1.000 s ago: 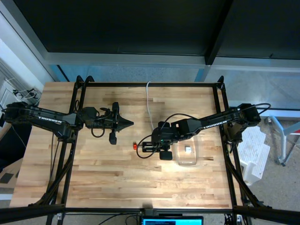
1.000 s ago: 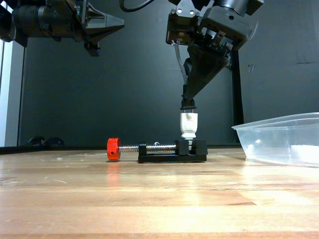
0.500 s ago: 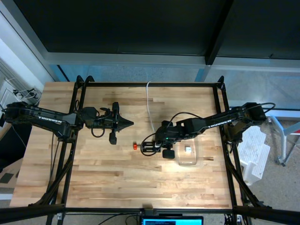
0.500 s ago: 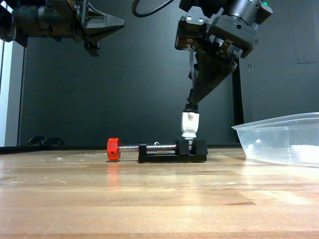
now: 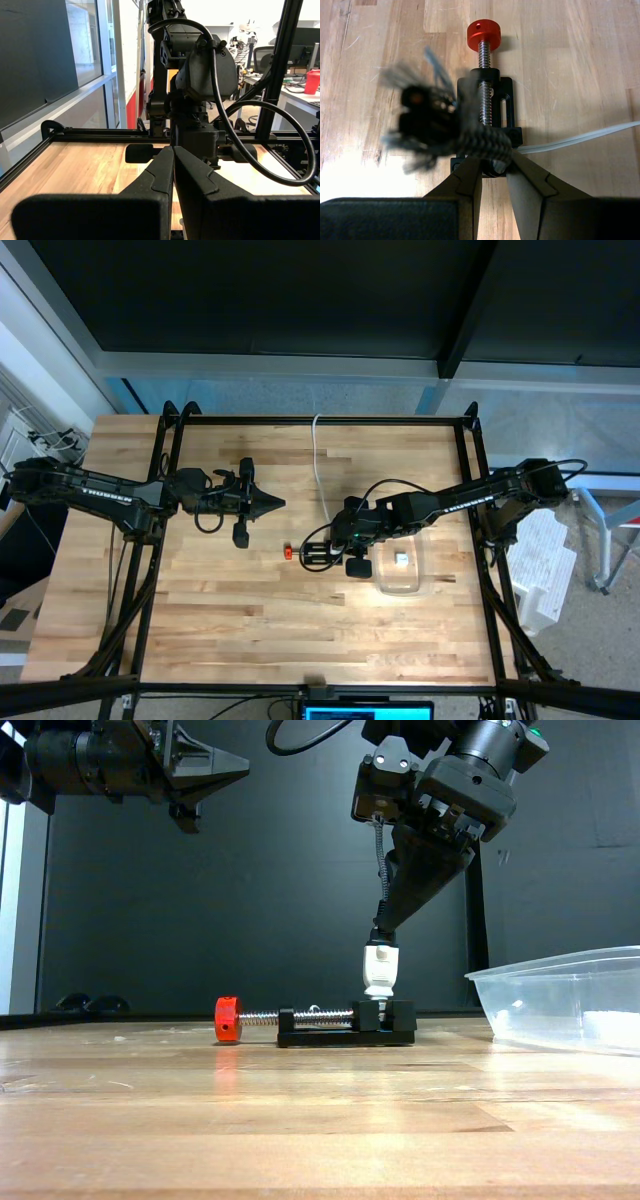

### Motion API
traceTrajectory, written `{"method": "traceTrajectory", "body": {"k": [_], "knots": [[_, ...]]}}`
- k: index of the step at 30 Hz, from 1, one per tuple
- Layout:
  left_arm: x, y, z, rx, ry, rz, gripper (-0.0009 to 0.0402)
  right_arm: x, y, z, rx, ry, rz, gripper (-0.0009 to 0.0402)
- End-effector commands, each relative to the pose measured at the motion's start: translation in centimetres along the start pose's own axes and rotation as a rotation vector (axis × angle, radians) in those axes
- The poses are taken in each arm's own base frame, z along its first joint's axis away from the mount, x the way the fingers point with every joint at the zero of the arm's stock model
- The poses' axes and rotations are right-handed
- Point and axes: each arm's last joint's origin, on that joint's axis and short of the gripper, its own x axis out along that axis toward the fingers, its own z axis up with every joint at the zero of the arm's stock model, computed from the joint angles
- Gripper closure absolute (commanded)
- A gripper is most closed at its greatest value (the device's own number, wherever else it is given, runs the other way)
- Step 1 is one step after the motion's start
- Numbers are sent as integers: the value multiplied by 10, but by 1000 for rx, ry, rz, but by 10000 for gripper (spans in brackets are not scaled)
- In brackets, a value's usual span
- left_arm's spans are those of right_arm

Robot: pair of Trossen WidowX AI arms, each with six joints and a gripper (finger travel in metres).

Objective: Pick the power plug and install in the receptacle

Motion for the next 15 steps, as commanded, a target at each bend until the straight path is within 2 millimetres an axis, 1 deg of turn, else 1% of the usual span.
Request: {"method": "traceTrajectory", "body": {"k": [1, 15], "knots": [[0, 0, 0, 0, -1, 0, 393, -1, 0, 1, -2, 7, 3, 393], [0, 0, 0, 0, -1, 0, 393, -13, 2, 12, -13, 13, 6, 393]]}}
